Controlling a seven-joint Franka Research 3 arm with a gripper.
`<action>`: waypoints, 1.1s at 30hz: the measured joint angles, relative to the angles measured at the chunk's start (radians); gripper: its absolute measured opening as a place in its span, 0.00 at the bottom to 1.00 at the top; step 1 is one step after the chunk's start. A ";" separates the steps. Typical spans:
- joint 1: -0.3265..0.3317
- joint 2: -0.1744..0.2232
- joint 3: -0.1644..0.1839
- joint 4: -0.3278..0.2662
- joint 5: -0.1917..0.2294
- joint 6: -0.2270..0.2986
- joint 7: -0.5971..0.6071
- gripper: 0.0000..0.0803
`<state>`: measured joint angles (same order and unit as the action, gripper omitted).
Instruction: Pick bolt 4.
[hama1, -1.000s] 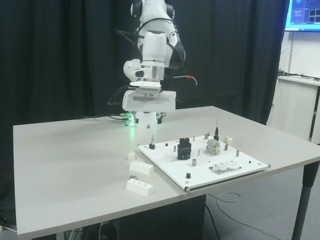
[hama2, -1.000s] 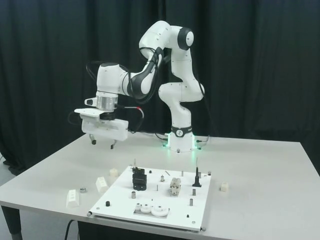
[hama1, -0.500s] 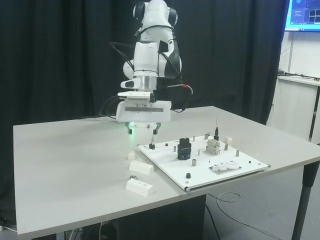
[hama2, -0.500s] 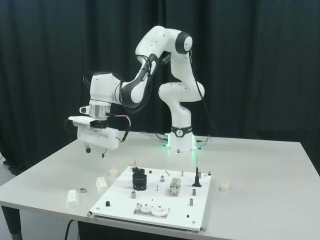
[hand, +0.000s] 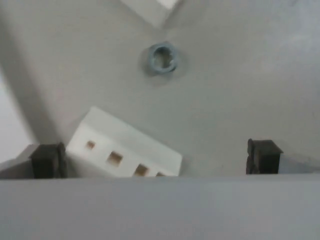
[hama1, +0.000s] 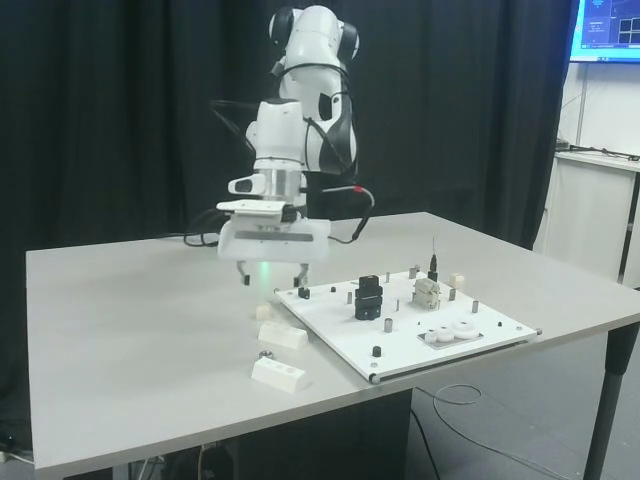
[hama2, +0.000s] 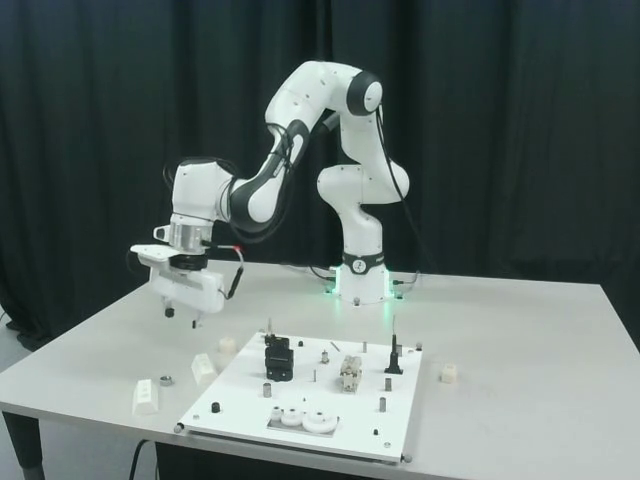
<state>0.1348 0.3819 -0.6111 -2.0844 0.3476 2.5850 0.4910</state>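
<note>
Black curtain (hama1: 120, 120) behind, grey table (hama1: 130, 300) in front. White arm (hama2: 300, 110) reached out to the side of the white board (hama1: 330, 320), over the loose parts on the bare table. Claw (hama1: 271, 281) hovered well above the surface, fingers spread wide, nothing between them. In the wrist view the claw (hand: 155, 159) looked down on a white block (hand: 125, 150) with square holes and a metal ring (hand: 162, 58) beside it. No bolt showed under it.

Couldn't tell which part was bolt 4. My guess: one of the short upright pins (hama1: 385, 325) on the board, so off to the side of the claw and lower, well apart.

Step in hand looked like the approach. To do it well: confirm the target first, centre the fingers over it, come straight down, watch neighbouring pins and the block.
</note>
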 joint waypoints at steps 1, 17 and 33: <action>-0.003 0.008 0.000 0.002 0.010 0.005 0.000 1.00; -0.040 0.158 0.012 0.124 0.168 0.011 0.000 1.00; -0.090 0.249 0.043 0.232 0.207 -0.070 0.000 1.00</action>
<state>0.0446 0.6313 -0.5684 -1.8520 0.5545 2.5146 0.4910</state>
